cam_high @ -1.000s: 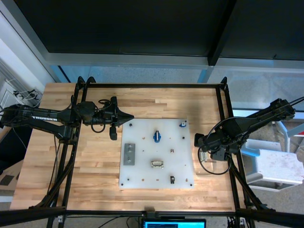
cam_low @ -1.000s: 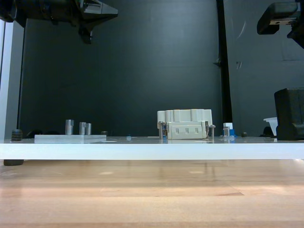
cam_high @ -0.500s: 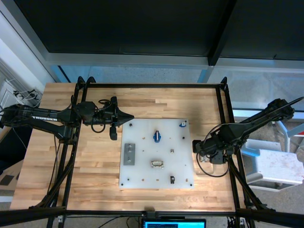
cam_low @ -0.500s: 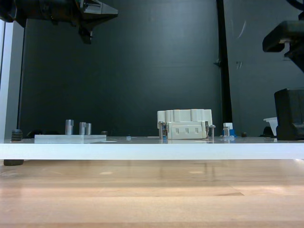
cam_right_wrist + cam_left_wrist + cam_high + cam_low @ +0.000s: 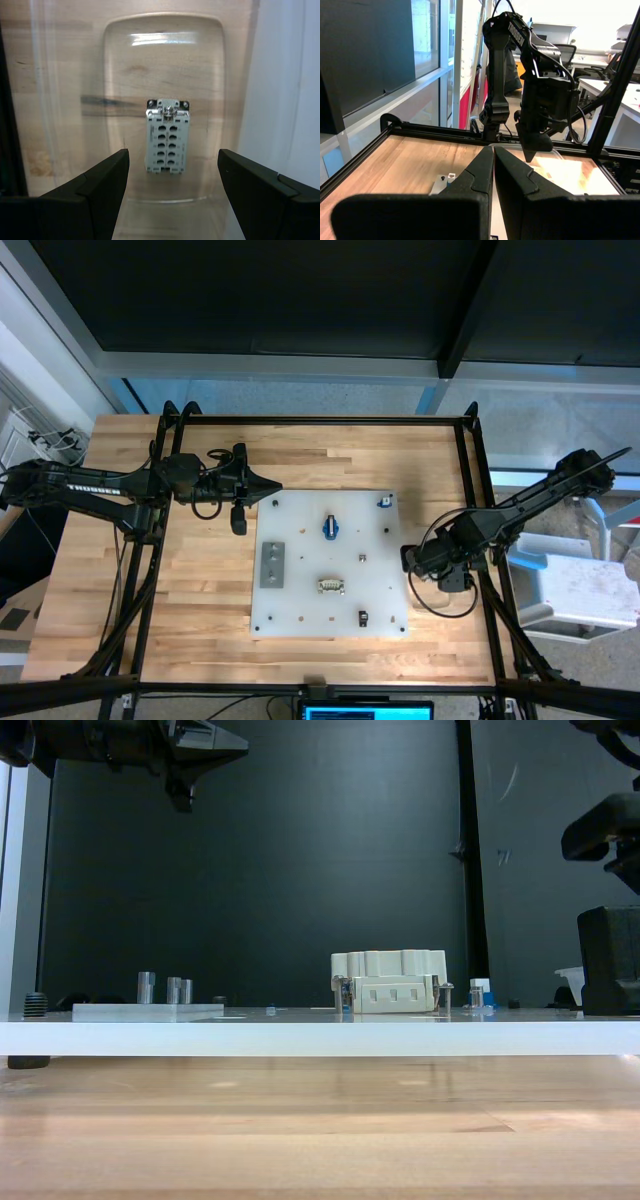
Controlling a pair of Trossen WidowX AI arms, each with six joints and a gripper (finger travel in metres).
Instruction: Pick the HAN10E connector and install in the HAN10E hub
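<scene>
The left claw (image 5: 493, 159), its two halves pressed together, hangs high over the far left corner of the white task board (image 5: 300, 610), well apart from the work. The beige rectangular socket with silvery end tabs, the HAN10E hub (image 5: 330, 585), sits on that board between the two claws, nearer the right one. The right claw (image 5: 172, 155) is spread wide. Straight ahead of it, centred between its fingers (image 5: 107, 180), lies the beige-grey ten-hole plug block, the HAN10E connector (image 5: 168, 135). It rests in a clear shallow plastic tray (image 5: 200, 65) on the wooden table (image 5: 200, 570). The connector looks light, rigid and smooth-sided, so probably slippery. The best hold is on its long flanks at mid-length, clear of the screw end.
</scene>
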